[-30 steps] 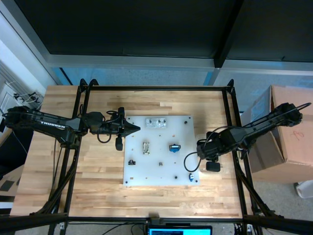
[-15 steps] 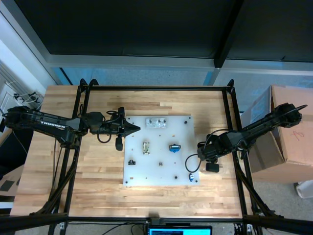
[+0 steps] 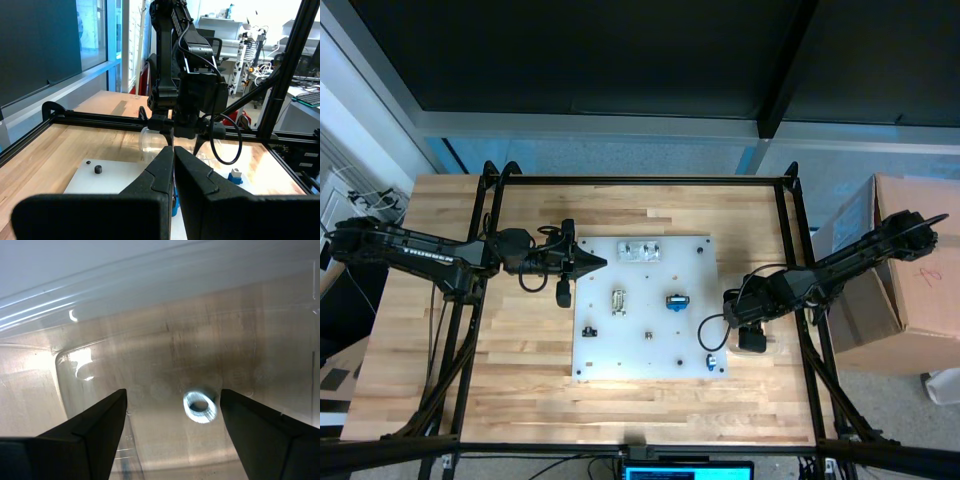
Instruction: Unfasten the M12 nut and place it in the container
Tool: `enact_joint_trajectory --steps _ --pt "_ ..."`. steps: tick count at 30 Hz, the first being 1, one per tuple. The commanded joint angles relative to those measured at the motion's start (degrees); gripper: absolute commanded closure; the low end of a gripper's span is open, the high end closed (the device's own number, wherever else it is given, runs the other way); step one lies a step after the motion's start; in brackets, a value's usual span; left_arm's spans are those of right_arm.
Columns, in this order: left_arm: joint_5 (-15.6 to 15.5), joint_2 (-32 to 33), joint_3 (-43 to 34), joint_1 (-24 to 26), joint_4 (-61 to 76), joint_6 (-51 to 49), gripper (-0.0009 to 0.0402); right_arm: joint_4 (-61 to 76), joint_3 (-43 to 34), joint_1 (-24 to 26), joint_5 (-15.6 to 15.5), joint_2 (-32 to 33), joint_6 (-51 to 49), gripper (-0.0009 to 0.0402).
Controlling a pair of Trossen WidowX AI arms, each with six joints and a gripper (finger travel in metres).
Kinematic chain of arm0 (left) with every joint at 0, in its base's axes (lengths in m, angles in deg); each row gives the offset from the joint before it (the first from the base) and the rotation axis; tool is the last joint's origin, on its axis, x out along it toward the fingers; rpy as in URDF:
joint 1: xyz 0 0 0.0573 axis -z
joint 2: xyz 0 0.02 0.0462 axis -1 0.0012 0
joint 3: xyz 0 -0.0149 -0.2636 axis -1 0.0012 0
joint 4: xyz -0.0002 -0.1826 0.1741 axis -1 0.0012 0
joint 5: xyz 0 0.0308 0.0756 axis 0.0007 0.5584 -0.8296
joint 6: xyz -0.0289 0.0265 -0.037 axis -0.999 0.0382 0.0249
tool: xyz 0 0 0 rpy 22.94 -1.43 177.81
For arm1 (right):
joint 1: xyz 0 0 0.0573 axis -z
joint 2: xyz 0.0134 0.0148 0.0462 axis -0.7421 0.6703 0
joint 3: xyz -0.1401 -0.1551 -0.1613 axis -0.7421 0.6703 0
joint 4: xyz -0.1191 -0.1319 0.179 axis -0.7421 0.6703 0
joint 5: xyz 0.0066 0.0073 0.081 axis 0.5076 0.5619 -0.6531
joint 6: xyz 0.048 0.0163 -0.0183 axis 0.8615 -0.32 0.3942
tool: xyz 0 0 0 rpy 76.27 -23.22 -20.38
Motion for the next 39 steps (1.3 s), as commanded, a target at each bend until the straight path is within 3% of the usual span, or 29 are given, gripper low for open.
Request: enact_joint_trajectory --steps 1,13,19,26,34,39 --pt "0.02 0.00 0.00 0.00 0.00 0.00 0.0393 -0.13 -0.07 -0.02 0.04 0.00 0.02 0.0113" --pt "0.02 0.00 0.00 0.00 -0.02 0.00 0.0393 0.15 -0.35 0.02 0.02 -0.61 -0.31 0.0139" --pt "0.02 0.00 0.00 0.00 -0.02 0.00 0.0393 8.61 -6.25 2.89 0.17 -3.50 -2.73 0.0171" --pt "0.02 0.00 0.00 -0.02 -0.02 0.00 0.0393 14.93 -16.20 8.20 0.07 -4.96 -12.28 0.0249" --pt "0.02 0.00 -0.02 0.00 -0.02 0.00 0.0393 6.45 -24.57 14.91 0.11 -4.96 -19.10 0.0400" --pt "0.02 0.00 0.00 -0.02 0.00 0.00 0.0393 -7.58 -23.74 16.06 0.22 -4.44 -22.58 0.0394"
